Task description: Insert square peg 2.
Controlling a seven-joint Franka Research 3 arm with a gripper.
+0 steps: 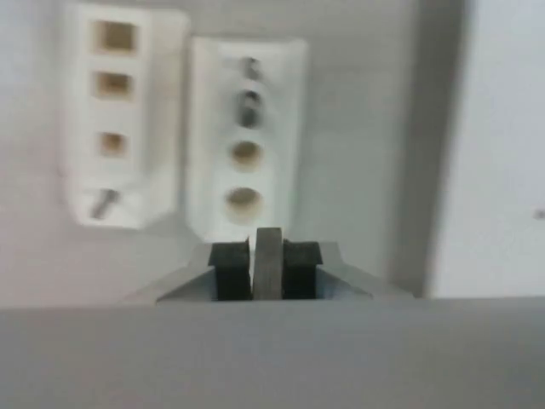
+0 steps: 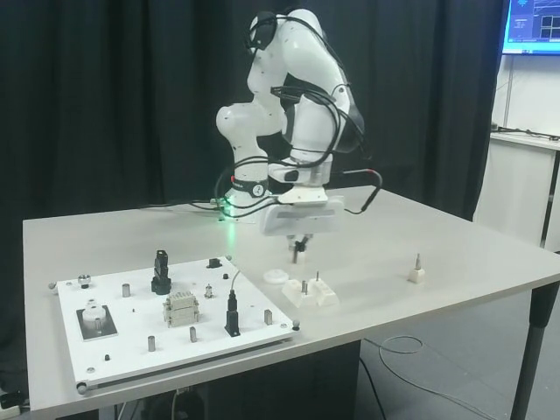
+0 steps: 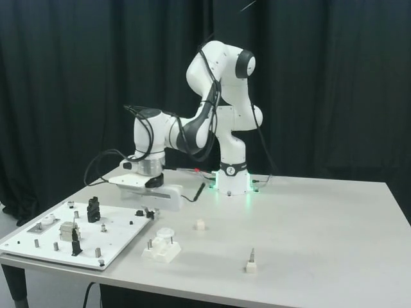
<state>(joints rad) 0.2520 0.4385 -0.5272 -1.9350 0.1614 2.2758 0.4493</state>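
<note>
Midway, the gripper (image 1: 267, 256) clenches a grey peg (image 1: 268, 264), hovering above two white blocks (image 1: 128, 119) on the bench (image 2: 437, 236); insertion into a square hole remains undone.

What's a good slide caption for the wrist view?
Gripper holding a grey square peg above two white blocks with holes.

Black curtains (image 3: 334, 77) behind grey table (image 3: 321, 224), lit monitor (image 2: 532, 26) top corner, white side cabinet (image 2: 521, 175).
</note>
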